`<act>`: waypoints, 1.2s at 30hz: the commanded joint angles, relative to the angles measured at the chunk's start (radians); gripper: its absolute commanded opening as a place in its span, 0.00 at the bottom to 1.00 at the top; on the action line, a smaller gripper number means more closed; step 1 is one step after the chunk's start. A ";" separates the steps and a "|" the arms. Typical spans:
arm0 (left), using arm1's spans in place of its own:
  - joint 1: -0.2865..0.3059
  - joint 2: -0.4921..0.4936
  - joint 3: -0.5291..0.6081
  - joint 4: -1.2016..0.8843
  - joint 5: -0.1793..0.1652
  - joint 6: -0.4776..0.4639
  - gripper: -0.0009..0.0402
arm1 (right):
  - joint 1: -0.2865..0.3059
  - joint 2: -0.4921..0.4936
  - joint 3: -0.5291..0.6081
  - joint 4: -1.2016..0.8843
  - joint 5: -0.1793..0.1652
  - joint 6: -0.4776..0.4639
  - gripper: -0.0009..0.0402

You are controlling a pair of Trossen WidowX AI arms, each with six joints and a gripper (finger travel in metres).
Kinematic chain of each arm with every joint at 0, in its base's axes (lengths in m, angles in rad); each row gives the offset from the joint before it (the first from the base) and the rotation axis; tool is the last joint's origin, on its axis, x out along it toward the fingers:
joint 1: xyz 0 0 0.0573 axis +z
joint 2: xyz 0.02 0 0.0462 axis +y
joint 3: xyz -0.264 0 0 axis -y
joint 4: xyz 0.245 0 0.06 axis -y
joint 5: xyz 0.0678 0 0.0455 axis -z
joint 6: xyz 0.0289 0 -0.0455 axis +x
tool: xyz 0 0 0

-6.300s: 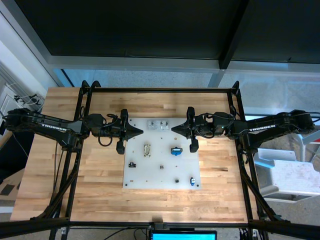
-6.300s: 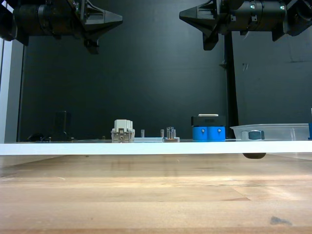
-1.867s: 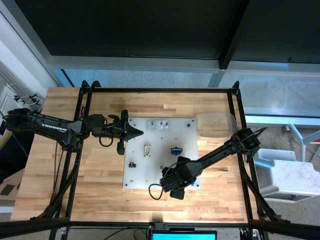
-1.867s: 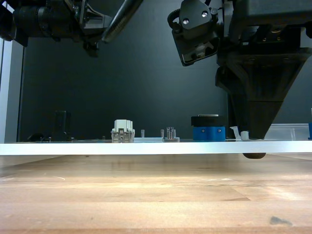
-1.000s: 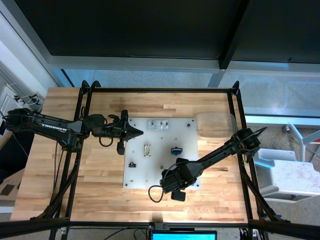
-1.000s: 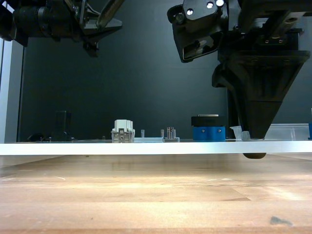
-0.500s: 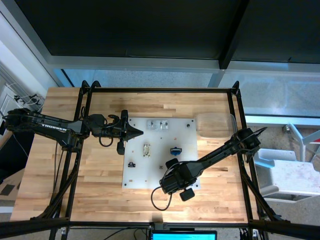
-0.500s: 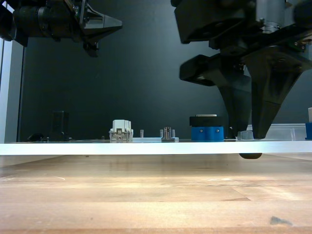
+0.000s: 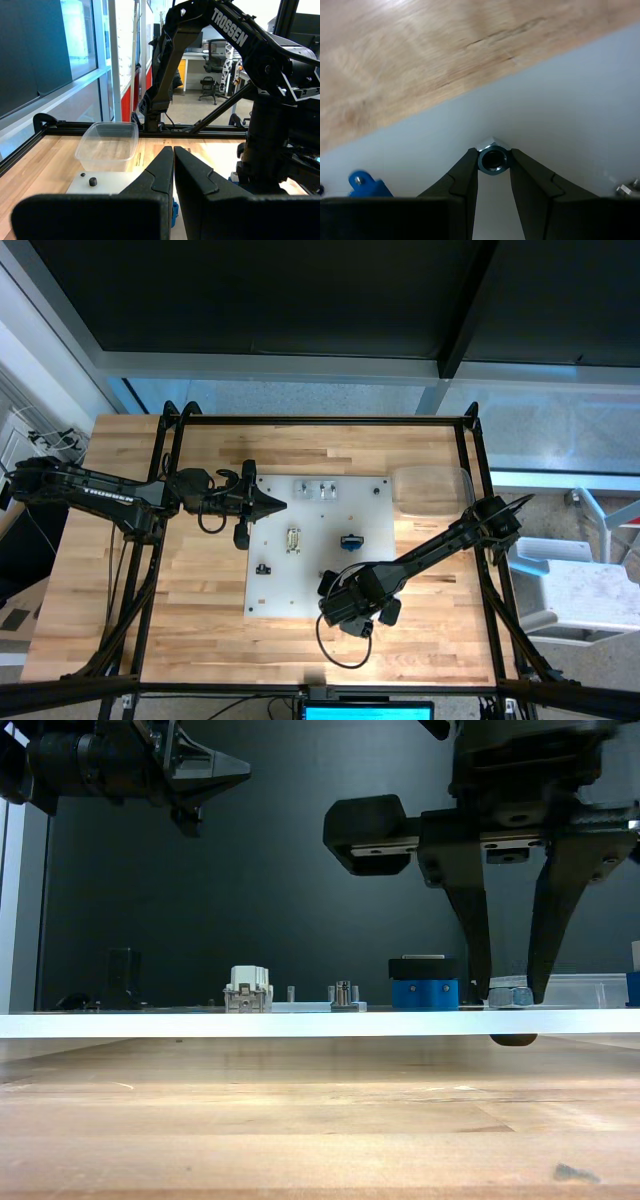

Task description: Unfasten the M12 fastener and place in the container

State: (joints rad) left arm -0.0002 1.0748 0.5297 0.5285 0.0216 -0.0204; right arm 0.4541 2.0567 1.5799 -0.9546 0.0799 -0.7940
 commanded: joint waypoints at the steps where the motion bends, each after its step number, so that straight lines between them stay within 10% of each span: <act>1: 0.000 0.000 0.000 0.000 0.000 0.000 0.02 | 0.000 0.000 0.000 -0.011 -0.002 -0.116 0.05; 11: 0.000 0.000 0.000 0.000 0.000 0.000 0.02 | 0.000 0.000 0.000 -0.027 -0.001 -0.399 0.18; 36: 0.000 0.000 0.000 0.000 0.000 0.000 0.02 | 0.006 -0.071 0.001 -0.046 0.001 -0.227 0.36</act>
State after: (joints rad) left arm -0.0002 1.0752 0.5297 0.5285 0.0216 -0.0204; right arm 0.4591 1.9942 1.5795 -0.9985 0.0826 -1.0630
